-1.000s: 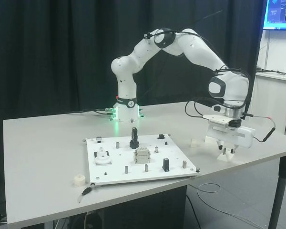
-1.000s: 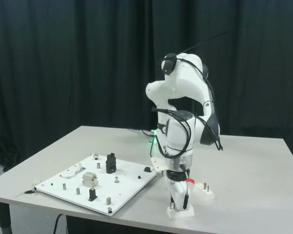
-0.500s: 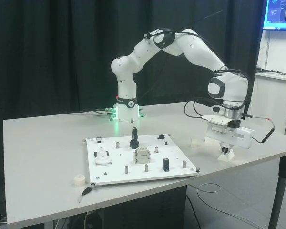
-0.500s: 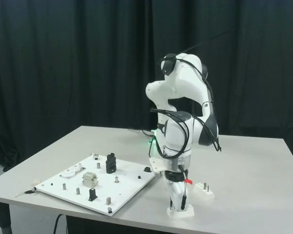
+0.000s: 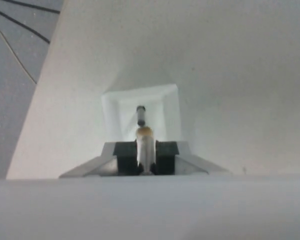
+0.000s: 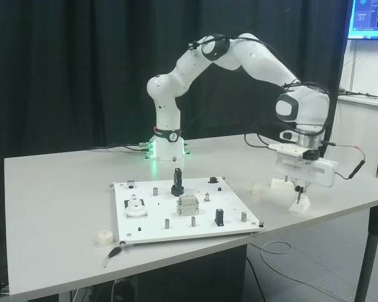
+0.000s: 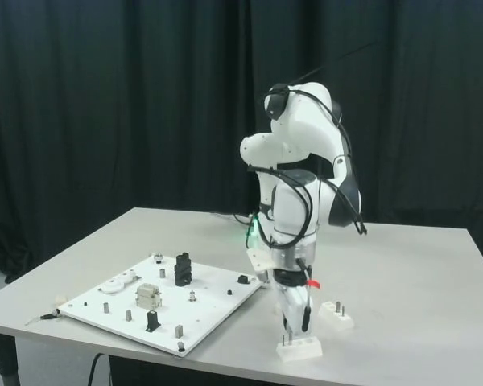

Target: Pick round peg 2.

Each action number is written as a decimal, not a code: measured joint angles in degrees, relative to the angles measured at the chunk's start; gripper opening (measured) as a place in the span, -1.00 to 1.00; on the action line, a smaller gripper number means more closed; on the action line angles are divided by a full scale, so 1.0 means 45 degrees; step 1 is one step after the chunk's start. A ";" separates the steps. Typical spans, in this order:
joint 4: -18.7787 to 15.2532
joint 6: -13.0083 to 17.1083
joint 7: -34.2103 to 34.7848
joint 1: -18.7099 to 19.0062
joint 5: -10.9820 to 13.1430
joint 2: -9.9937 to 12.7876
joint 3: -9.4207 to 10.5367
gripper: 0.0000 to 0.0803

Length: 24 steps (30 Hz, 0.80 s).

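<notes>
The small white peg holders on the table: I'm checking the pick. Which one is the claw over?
The white holder nearest the table's front edge, directly under the claw; the other holder stands apart, farther back, with its own peg.

Round peg 2 (image 5: 145,145): slim metal pin, upright, clamped above white holder (image 5: 140,117).

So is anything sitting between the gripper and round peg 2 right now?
No. The gripper is shut on round peg 2 and holds it above the white holder block; nothing visible lies between them.
</notes>
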 joint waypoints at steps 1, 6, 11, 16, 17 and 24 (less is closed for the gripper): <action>0.0000 -0.0113 -0.0006 0.0001 -0.0037 -0.0089 -0.0001 -0.82; 0.0000 -0.0528 -0.0032 0.0012 -0.0206 -0.0473 -0.0001 -0.82; 0.0000 -0.0730 -0.0068 0.0034 -0.0325 -0.0733 -0.0002 -0.82; -0.0001 -0.0855 -0.0071 0.0052 -0.0421 -0.0871 -0.0002 -0.82; -0.0001 -0.0859 -0.0071 0.0055 -0.0430 -0.0886 -0.0002 -0.82; -0.0001 -0.0861 -0.0090 0.0066 -0.0456 -0.0917 -0.0009 -0.82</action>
